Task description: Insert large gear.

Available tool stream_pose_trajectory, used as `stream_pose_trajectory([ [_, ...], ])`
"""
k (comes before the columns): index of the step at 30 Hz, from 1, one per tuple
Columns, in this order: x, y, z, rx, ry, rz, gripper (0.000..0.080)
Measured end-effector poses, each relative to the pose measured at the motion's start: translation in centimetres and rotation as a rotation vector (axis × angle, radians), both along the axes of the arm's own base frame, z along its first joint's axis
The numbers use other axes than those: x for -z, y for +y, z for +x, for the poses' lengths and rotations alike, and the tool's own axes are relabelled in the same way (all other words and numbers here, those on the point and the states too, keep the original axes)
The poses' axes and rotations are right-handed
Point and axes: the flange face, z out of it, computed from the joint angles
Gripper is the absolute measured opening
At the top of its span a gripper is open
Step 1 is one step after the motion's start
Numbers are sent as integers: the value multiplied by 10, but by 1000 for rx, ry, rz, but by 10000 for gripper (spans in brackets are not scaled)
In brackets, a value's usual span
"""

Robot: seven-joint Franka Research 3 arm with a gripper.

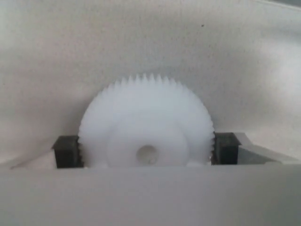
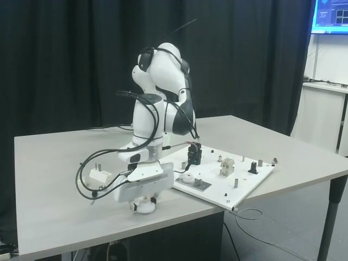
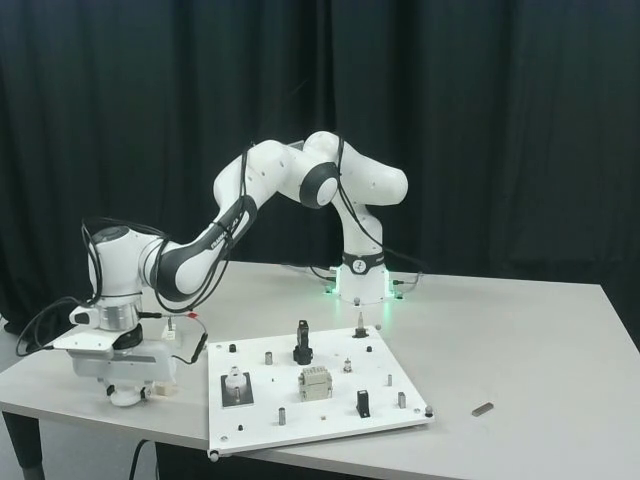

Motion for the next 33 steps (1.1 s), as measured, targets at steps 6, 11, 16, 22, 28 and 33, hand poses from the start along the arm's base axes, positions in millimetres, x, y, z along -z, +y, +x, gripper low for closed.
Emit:
stream_pose_trajectory([
  [6, -9, 1, 3, -4, 5, 3, 599],
  [11, -13, 0, 4, -6, 6, 4, 597],
  [16, -15, 0, 4, -7, 6, 5, 597],
  [22, -15, 0, 5, -12, 5, 5, 597],
  [28, -18, 7, 8, -17, 6, 21, 597],
  [33, -23, 20, 13, -20, 15, 61, 597],
])
